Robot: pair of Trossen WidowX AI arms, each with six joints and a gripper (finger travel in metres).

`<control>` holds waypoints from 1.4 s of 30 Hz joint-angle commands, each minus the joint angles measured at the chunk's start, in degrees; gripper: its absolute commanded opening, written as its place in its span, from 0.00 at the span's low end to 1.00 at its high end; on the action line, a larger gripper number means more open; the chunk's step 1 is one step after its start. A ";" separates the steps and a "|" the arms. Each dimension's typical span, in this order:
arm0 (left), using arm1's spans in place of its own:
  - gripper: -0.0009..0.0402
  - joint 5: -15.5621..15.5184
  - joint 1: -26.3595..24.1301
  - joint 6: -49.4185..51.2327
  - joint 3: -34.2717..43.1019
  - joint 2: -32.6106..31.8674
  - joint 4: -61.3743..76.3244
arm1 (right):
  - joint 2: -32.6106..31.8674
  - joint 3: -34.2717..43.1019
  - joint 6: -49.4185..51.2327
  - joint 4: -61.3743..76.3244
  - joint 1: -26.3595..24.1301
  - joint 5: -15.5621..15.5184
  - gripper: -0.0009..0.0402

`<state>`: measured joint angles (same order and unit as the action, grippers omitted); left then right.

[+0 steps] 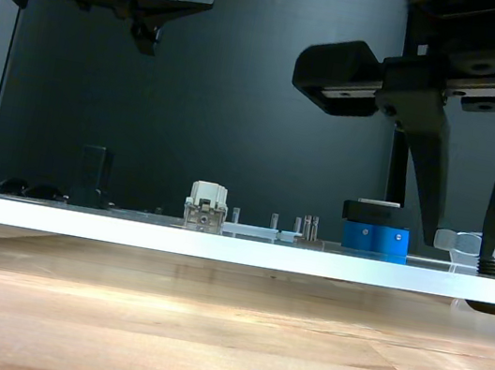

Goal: Pick the M12 nut and place it on its threads and fasten

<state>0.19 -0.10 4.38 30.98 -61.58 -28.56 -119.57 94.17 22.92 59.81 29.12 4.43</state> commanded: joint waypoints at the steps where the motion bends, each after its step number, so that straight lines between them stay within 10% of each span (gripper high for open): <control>1: 0.02 0.00 0.00 -0.02 0.02 -0.02 -0.02 | -0.02 0.02 -6.73 -0.07 0.00 0.02 0.03; 17: 0.02 0.00 0.02 0.00 0.02 -0.02 -0.02 | -0.02 0.02 -20.79 -0.09 0.00 0.04 0.03; 27: 0.02 0.00 0.02 -0.02 0.02 -0.02 -0.02 | 4.11 -3.30 4.79 2.54 0.02 -0.02 0.03; 42: 0.02 0.00 0.00 0.00 0.02 -0.02 -0.02 | 3.80 -3.30 13.79 1.49 0.17 -0.07 0.03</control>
